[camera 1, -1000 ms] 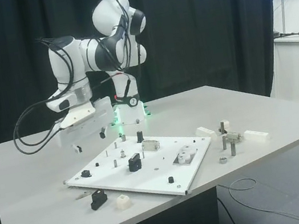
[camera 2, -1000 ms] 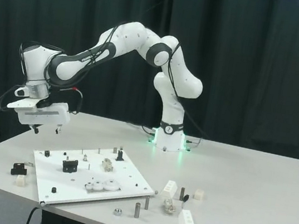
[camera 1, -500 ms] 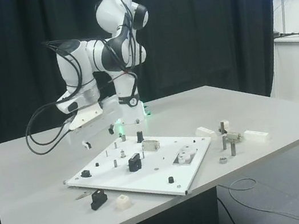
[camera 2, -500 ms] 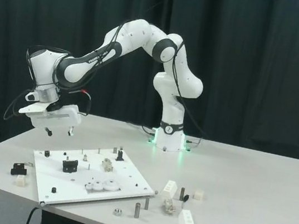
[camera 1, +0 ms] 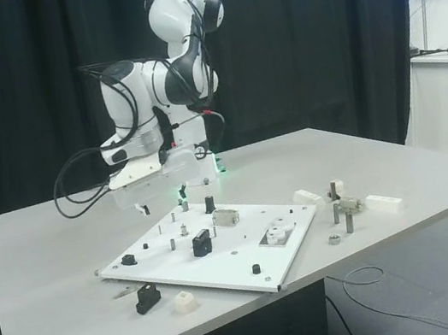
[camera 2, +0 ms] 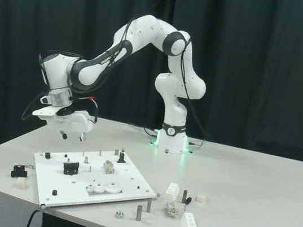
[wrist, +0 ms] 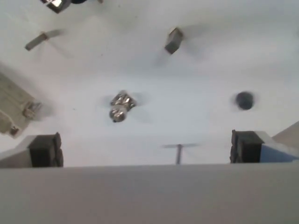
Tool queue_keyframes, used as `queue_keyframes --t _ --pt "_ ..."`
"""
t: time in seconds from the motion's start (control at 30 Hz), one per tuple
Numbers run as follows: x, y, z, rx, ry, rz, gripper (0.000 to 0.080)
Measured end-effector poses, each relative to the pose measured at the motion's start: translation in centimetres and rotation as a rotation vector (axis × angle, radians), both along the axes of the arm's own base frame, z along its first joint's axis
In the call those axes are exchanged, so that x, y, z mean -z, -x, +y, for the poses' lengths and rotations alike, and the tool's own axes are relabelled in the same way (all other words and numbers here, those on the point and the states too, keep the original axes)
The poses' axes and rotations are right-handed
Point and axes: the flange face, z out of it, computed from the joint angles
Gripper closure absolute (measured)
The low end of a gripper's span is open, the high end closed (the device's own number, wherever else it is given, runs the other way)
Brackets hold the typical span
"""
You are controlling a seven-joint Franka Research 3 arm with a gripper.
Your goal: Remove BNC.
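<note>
Leftmost on the grey table (camera 2: 255, 180), a small black clamp block (camera 2: 18, 171) and a white cube (camera 2: 20, 183) lie off the flat white assembly board (camera 2: 129, 185). Above the board's far left part hangs the white arm's two-finger gripper (camera 2: 72, 135), its black fingertips (wrist: 45, 150) spread wide and holding nothing. Between them, the wrist view shows a short metal plug, probably the BNC connector (wrist: 120, 105), standing on the board. Further right sit two white blocks (camera 2: 171, 191).
</note>
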Motion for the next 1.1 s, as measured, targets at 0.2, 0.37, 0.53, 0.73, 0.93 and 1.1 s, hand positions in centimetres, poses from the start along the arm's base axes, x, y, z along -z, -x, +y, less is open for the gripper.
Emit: queue_keyframes --t 0.2,0.37,0.53,0.73,0.93,1.1 --pt "0.6 1.0 2.2 0.072 0.037 0.011 0.0003" --pt "1.0 1.7 4.1 0.114 0.079 0.01 0.0003" --pt "1.3 2.3 5.6 0.124 0.125 -0.01 0.0003" --pt "1.7 3.1 6.8 0.159 0.174 -0.034 0.0003" --pt "2.3 3.8 7.5 0.218 0.203 -0.055 0.0003" --pt "2.9 4.1 7.8 0.309 0.231 -0.063 0.0003"
